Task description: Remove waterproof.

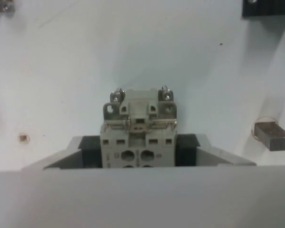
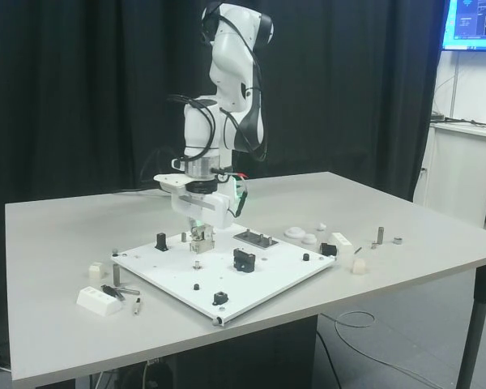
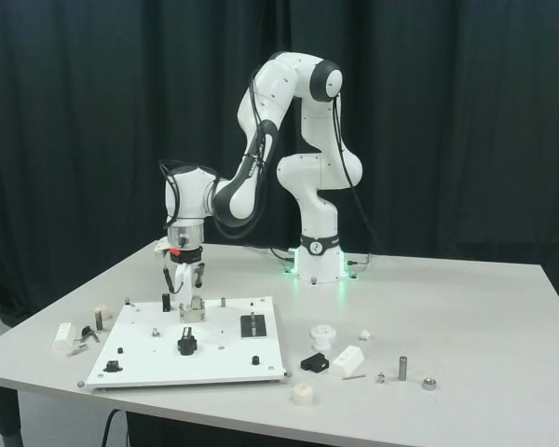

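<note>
Room views: white board (image 2: 267,271) on grey table (image 2: 65,235), black curtain (image 2: 81,81) behind.

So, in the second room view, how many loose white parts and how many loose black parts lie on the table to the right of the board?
White: 4 (round piece, small piece, block, piece near the edge)
Black: 1 (black part)
Total: 5

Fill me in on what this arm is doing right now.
The white Franka arm has its gripper lowered over a white board on the grey table. It sits right above a small grey connector block standing upright on the board, the part it is meant to take off. The wrist view shows the block directly below the fingertips, still seated on the board. Whether the fingers already touch it cannot be told. Other small parts lie scattered on the board and table.
</note>
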Available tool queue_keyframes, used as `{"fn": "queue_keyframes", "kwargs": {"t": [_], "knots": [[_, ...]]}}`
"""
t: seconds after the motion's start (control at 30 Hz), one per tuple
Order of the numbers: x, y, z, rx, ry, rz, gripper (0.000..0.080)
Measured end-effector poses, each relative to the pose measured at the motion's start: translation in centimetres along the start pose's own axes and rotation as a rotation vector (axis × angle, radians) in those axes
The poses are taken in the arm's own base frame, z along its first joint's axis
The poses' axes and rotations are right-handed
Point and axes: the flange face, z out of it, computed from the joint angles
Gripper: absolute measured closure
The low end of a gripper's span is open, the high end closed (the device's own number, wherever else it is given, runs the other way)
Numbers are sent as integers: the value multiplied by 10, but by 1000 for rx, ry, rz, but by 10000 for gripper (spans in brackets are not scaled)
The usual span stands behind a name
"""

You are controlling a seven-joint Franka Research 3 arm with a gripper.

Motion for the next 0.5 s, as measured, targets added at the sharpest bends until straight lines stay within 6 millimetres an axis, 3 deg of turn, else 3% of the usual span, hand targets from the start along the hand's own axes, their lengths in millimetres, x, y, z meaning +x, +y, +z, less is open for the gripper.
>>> {"fn": "queue_keyframes", "kwargs": {"t": [0.5], "knots": [[0,0,0,0,3,2,489]]}}
